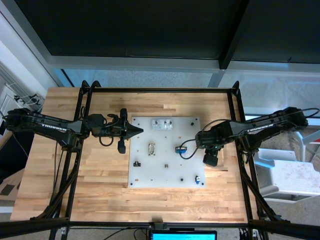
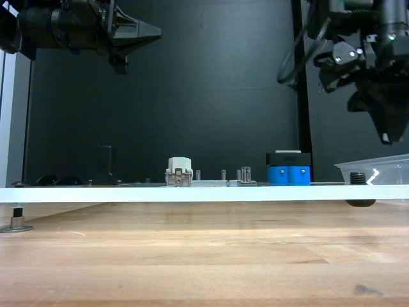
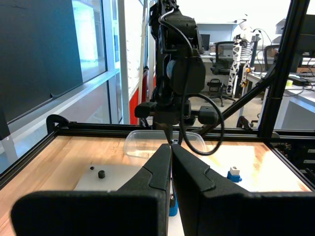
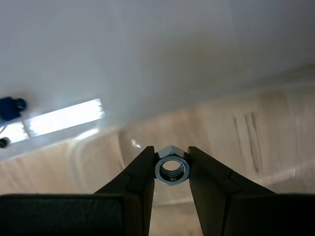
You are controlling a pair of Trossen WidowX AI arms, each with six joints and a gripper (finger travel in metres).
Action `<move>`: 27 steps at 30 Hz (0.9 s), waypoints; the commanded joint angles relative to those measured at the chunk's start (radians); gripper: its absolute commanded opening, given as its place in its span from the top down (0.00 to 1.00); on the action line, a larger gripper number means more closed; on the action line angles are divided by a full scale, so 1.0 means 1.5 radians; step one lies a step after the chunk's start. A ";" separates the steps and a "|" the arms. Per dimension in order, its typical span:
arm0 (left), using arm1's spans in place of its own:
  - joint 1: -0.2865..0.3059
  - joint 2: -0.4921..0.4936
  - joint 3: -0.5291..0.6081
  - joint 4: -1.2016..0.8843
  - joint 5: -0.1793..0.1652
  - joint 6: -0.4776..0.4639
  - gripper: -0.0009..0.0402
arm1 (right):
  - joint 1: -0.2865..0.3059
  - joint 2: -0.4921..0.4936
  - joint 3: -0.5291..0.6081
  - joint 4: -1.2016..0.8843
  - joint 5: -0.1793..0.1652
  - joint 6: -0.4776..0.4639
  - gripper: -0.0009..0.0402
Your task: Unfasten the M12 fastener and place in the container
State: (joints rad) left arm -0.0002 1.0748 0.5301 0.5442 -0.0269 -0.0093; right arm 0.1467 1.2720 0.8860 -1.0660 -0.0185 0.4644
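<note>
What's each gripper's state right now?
Left gripper: shut, empty, parked over the board's left edge.
Right gripper: shut on the nut, above the clear tray.

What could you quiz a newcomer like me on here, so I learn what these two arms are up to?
1. True or false: the right gripper is shut on the silver nut.
2. The ribbed black stud is: A) bare; B) capped by a nut; C) hidden by a gripper.
3. Fill in: the left gripper, shut, hangs high over the white board's ____ edge, while the right one hangs above the clear tray.
Key: 1 true; 2 A; 3 left.
</note>
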 commanded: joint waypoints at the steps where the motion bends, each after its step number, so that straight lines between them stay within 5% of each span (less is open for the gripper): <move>1: 0.000 0.000 0.000 0.000 0.000 0.000 0.98 | -0.008 -0.031 -0.028 0.001 0.000 0.001 0.96; 13: 0.000 0.000 0.000 0.000 0.000 0.000 0.98 | -0.037 -0.080 -0.084 0.001 0.002 0.001 0.96; 18: 0.000 0.000 0.000 0.000 0.000 0.000 0.98 | -0.037 -0.080 -0.084 0.001 0.048 0.034 0.96; 27: 0.000 0.000 0.000 0.000 0.000 0.000 0.98 | -0.037 -0.080 -0.084 0.000 0.047 0.034 0.81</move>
State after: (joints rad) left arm -0.0002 1.0748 0.5301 0.5442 -0.0269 -0.0097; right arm 0.0914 1.1515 0.7589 -1.0660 0.0521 0.5167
